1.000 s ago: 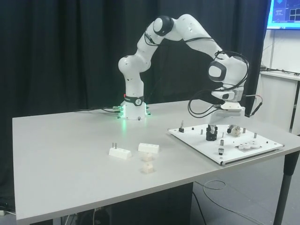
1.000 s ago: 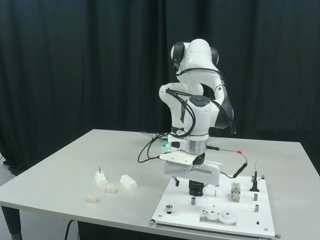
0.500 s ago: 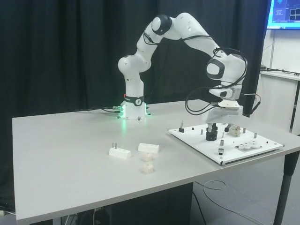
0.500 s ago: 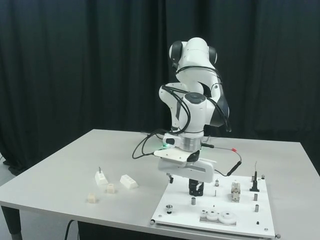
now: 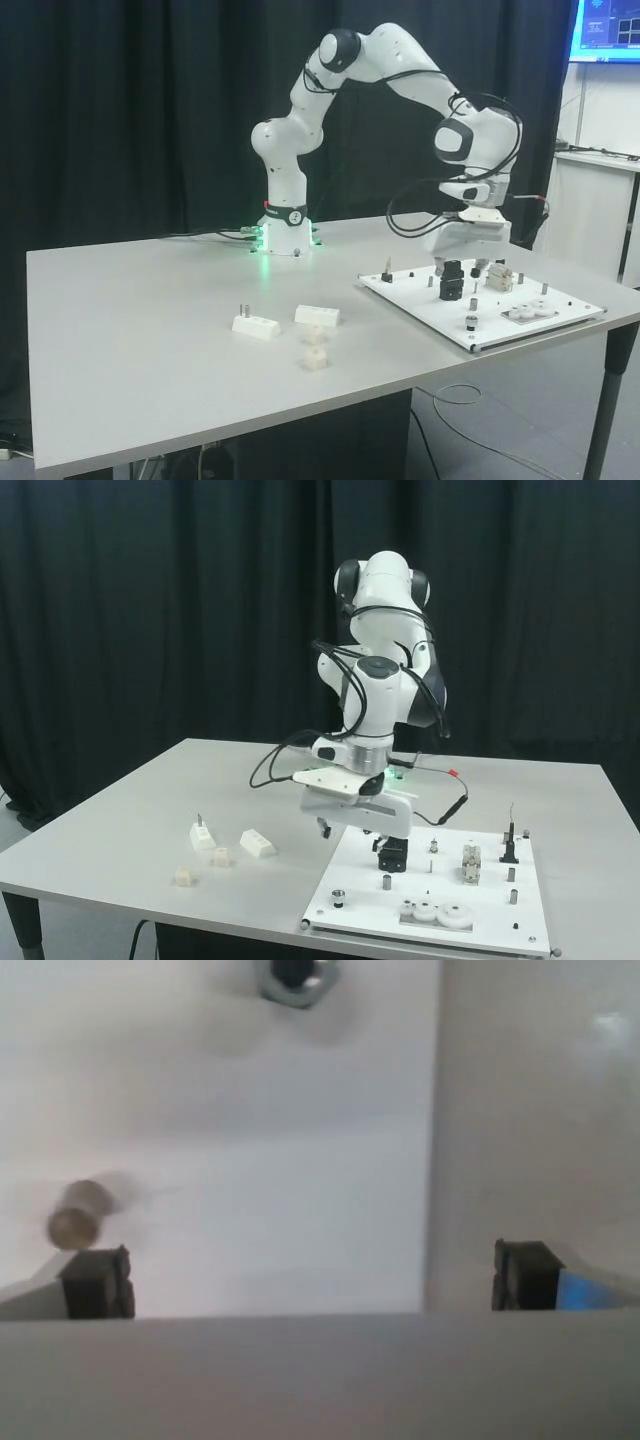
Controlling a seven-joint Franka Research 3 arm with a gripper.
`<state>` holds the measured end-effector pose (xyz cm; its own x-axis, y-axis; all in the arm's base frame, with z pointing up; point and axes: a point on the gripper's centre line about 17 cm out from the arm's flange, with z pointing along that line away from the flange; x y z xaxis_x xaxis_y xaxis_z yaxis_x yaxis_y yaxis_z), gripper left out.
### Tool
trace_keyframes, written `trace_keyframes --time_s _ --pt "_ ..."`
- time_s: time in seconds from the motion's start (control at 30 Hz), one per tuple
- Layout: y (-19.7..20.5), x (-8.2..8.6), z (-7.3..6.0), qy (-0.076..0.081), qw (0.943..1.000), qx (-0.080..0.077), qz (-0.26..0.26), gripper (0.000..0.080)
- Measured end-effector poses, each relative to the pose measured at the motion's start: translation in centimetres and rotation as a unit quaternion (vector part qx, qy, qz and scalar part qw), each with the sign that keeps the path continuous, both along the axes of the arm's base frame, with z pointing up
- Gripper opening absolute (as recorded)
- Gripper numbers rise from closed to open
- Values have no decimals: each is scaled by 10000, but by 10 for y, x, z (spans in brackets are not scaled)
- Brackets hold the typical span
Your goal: Pick round peg 2.
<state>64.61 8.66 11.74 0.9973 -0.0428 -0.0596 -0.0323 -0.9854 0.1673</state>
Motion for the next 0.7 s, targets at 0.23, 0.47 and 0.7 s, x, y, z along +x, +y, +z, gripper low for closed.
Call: trace_keyframes --time_s 0.23,0.47,0.7 --pt "-25 -8 10 186 9993 -279 175 800" --pt "-57 -22 21 457 9970 -581 246 800" --pt "-93 -40 25 751 9941 -729 281 800"
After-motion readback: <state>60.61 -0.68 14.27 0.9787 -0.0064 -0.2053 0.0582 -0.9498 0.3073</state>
